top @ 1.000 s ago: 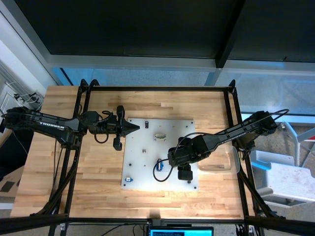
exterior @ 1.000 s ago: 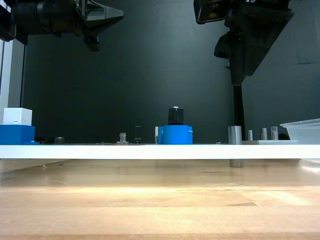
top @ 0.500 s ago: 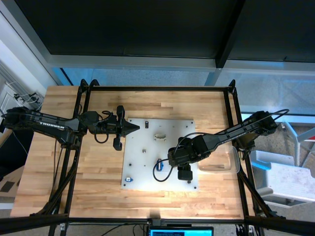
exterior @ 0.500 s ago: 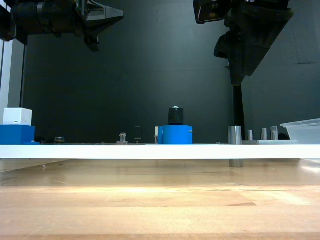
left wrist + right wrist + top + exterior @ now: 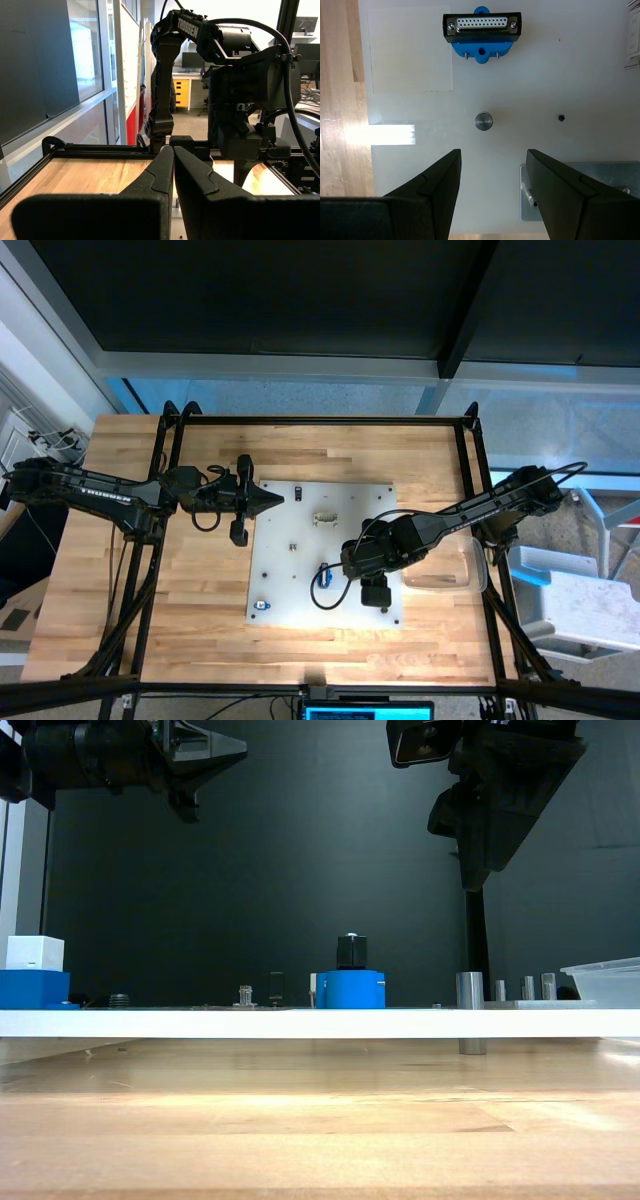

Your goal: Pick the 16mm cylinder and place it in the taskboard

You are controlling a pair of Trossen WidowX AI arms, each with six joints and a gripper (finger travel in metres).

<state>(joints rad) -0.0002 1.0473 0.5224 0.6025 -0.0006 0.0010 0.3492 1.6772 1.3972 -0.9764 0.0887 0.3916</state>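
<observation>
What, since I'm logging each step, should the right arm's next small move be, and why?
Probably lift the right gripper straight up and away: it hangs open above the 16mm cylinder, which already stands seated in the taskboard, its end poking out beneath. The left gripper sits shut, raised by the board's left edge.

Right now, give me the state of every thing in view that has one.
left hand: shut, empty, held high at the taskboard's left edge.
right hand: open, empty, above the 16mm cylinder.
16mm cylinder: upright, seated in the taskboard, ungripped.
D-sub connector: nothing plugged in.
</observation>
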